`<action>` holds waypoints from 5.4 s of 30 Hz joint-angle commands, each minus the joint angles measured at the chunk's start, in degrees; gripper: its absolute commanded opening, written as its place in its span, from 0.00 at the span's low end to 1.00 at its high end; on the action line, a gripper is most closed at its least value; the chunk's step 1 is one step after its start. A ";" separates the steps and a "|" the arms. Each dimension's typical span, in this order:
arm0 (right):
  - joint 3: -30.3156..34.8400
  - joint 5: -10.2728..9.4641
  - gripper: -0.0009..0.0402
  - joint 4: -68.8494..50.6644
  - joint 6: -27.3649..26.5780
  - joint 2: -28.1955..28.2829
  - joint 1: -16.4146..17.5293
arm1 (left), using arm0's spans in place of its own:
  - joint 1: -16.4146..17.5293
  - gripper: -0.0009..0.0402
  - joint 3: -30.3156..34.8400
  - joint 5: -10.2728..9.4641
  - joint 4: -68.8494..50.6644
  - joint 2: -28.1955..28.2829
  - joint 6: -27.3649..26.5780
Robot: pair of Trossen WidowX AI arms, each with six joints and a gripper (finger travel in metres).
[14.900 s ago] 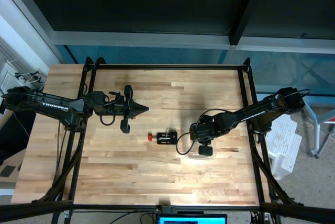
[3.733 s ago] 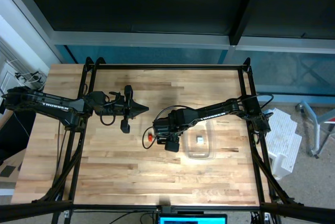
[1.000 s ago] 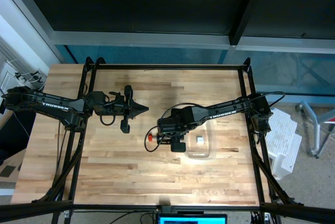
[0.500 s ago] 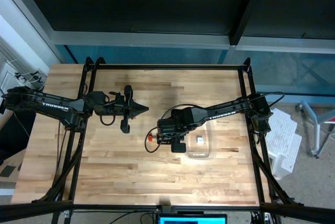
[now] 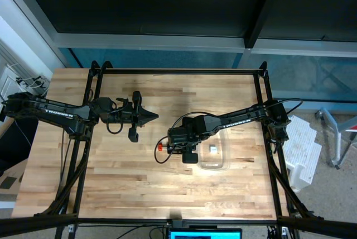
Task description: Pick the rca connector and install on the hub
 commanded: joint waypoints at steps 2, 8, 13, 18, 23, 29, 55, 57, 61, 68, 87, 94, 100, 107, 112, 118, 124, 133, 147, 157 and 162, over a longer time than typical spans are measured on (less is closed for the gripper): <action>-0.37 0.02 0.02 0.68 0.04 0.04 0.00 | 0.00 0.02 0.00 0.00 0.00 0.02 0.02; -0.44 0.02 0.02 0.72 0.04 0.04 -0.02 | 0.00 0.02 0.00 0.00 0.02 0.02 0.02; -0.48 0.02 0.02 0.66 0.04 0.04 -0.07 | 0.00 0.02 0.00 0.00 0.02 0.02 0.00; -0.85 0.02 0.02 0.66 0.07 0.04 -0.07 | 0.00 0.02 0.00 0.00 0.02 0.02 0.02; -1.16 0.02 0.02 0.81 0.13 0.04 -0.07 | 0.00 0.02 0.00 0.00 0.02 0.02 0.02; -1.55 0.07 0.02 2.10 0.44 0.04 -0.09 | 0.00 0.02 0.00 0.00 0.02 0.02 0.02; -4.48 0.09 0.13 5.60 0.74 -1.14 -0.09 | 0.00 0.02 0.00 0.00 0.02 0.02 0.02; -4.48 0.09 0.20 5.70 0.74 -1.92 -0.09 | 0.00 0.02 0.00 0.00 0.02 0.02 0.02; -4.50 0.13 0.32 5.66 0.94 -3.21 -0.09 | 0.00 0.02 0.00 0.00 0.02 0.02 0.02; -5.11 0.09 0.45 5.79 1.03 -6.84 0.04 | 0.00 0.02 0.00 0.00 0.02 0.02 0.02; -27.28 -0.02 0.40 30.91 -0.79 -30.27 -0.76 | 0.02 0.02 0.00 0.00 0.02 0.00 0.02; -37.29 -0.02 0.33 46.51 -1.07 -37.64 -2.08 | 0.00 0.02 0.00 0.00 0.00 0.02 0.02; -45.40 -0.22 0.26 59.56 -2.05 -42.27 -3.78 | 0.00 0.02 0.00 0.00 0.00 0.00 0.02; -52.59 -0.70 0.18 71.54 -2.73 -46.51 -5.27 | 0.00 0.02 0.00 0.00 0.00 0.02 0.02; -56.72 -2.47 0.12 78.31 -3.39 -49.07 -7.15 | 0.00 0.02 0.00 0.00 0.00 0.02 0.02; -60.33 -6.25 0.01 82.34 -3.58 -52.09 -9.92 | 0.00 0.02 0.00 0.00 0.00 0.02 0.00; -63.56 -6.21 0.02 85.31 -3.82 -54.80 -10.91 | 0.00 0.02 0.00 0.00 0.00 0.02 0.02; -65.90 -6.36 0.02 88.48 -3.89 -56.06 -10.99 | 0.02 0.02 0.00 0.00 0.00 0.02 0.02; -65.88 -6.16 0.02 89.22 -3.52 -56.06 -10.99 | 0.00 0.02 0.00 0.00 0.00 0.02 0.00; -65.88 -6.12 0.02 89.18 -3.56 -56.06 -10.99 | 0.02 0.02 0.00 0.00 0.00 0.02 0.00; -65.88 -6.12 0.02 88.83 -3.56 -56.06 -10.97 | 0.00 0.02 0.00 0.00 0.00 0.02 0.02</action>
